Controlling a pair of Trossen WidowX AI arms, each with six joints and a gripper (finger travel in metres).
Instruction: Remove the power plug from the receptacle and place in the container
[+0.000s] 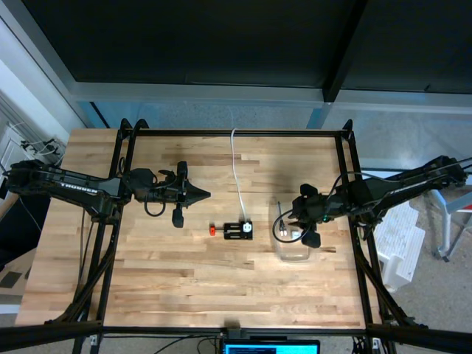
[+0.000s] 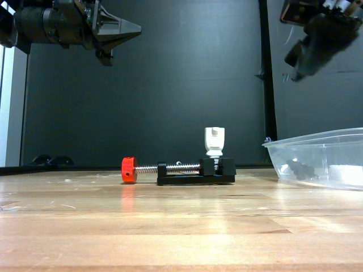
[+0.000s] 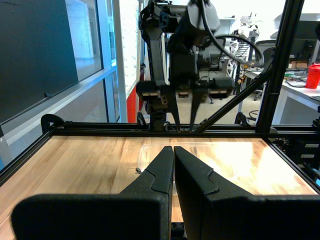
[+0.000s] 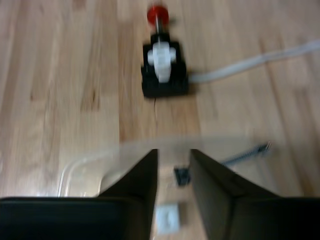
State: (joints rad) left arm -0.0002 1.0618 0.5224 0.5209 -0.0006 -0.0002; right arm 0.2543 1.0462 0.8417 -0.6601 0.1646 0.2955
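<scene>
Since the power plug (image 4: 181, 176) already lies on the floor of the container (image 2: 317, 143), beside a small white cube (image 4: 167, 219) and well apart from the receptacle (image 2: 214, 140) clamped in its vise (image 2: 195, 173) at the centre of the low view, the work left looks to be a clean retreat. The right gripper (image 4: 173, 156) hangs over the container at the right of the high view, its fingers parted and holding nothing, with the plug showing in the gap below them. The best move, I judge, is a straight vertical lift with the fingers kept apart, so that no fingertip catches the clear wall and drags or tips the light container. Only once above the rim should the arm swing outward, away from the white cable (image 1: 237, 169). The left gripper (image 1: 200, 195) is parked at the upper left of the low view, fingers pressed together and empty, and need not move.
</scene>
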